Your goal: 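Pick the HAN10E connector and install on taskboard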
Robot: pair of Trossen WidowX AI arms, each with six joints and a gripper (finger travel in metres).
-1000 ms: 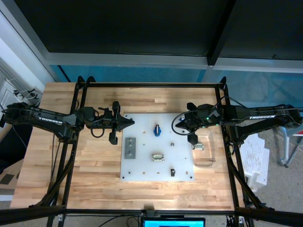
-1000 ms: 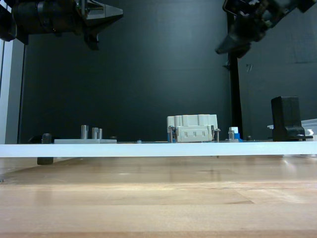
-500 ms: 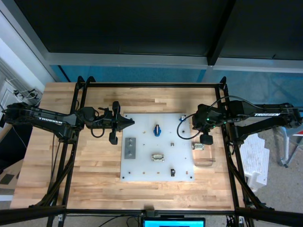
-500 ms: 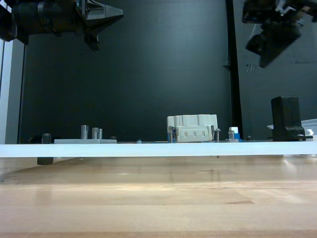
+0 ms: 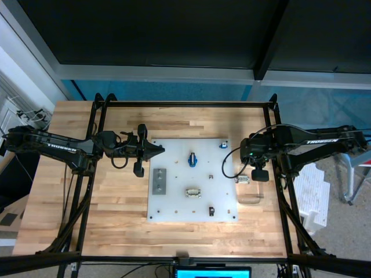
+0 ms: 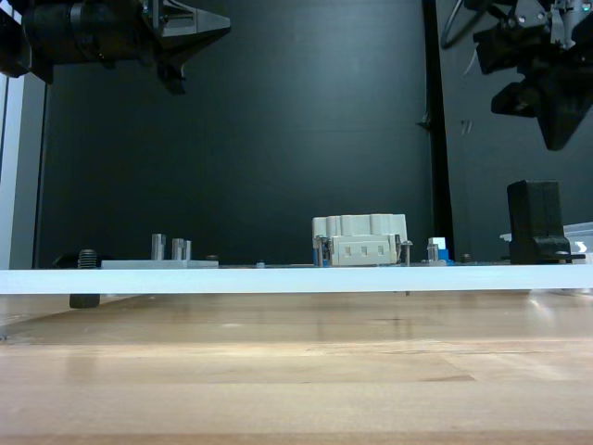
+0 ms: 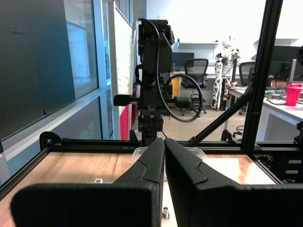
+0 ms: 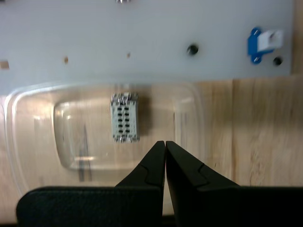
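The HAN10E connector [image 8: 125, 117], a beige-grey block with rows of pin holes, lies inside a clear plastic tray [image 8: 187, 101] just off the right edge of the white taskboard [image 5: 174, 202]. From above, the connector [image 5: 242, 179] shows beside my right gripper [image 5: 260, 174]. That gripper [image 8: 165, 143] hovers over the tray, shut and holding nothing, its tips a little to one side of the connector. My left gripper [image 5: 162, 148] hangs shut above the board's left edge, high over the table [image 6: 225, 20].
On the taskboard [image 6: 278, 280] stand a grey metal block [image 5: 159, 180], a blue part [image 5: 192, 158], a beige housing [image 5: 193, 192] and a small black part [image 5: 212, 211]. A blue-and-white clip [image 8: 263, 41] sits at the board's corner. Black frame bars surround the table.
My right arm has swung from over the board's back right corner to the right and nearer, and now hangs above the tray. The left arm has not moved.
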